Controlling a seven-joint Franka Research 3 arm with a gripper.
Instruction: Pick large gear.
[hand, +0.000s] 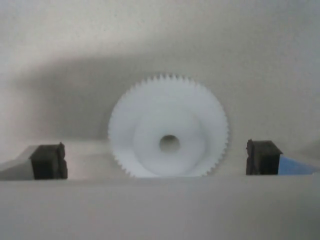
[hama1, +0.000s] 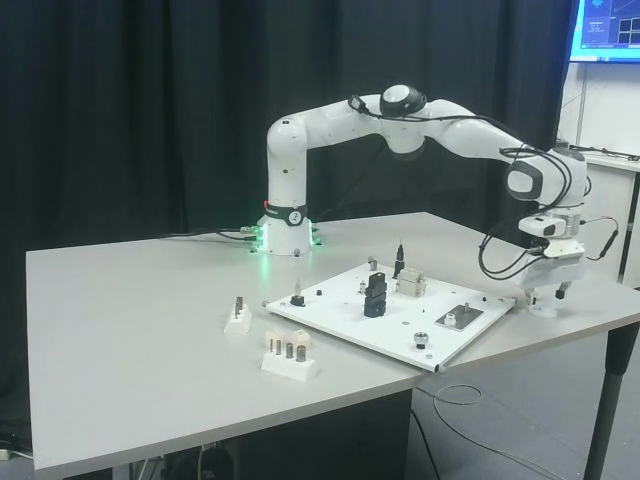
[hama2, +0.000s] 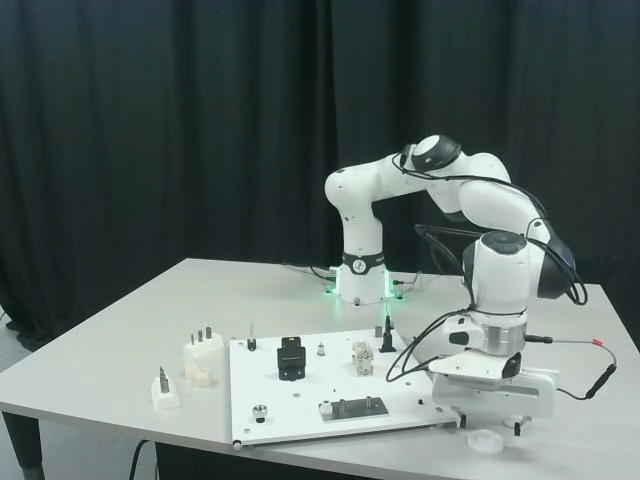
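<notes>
On the grey surface (hama2: 120, 340), beside the white assembly board (hama2: 300, 395), the white arm (hama2: 500, 215) is being held low over the near corner. Its gripper (hand: 156, 161) is being kept spread wide, nothing being pinched. Between the fingers (hand: 49, 161), the large gear (hand: 168, 127) is being shown lying flat, white, toothed, with a central bore. It is being judged light, stiff and somewhat slippery; hold is best being taken across opposite toothed rims.
</notes>
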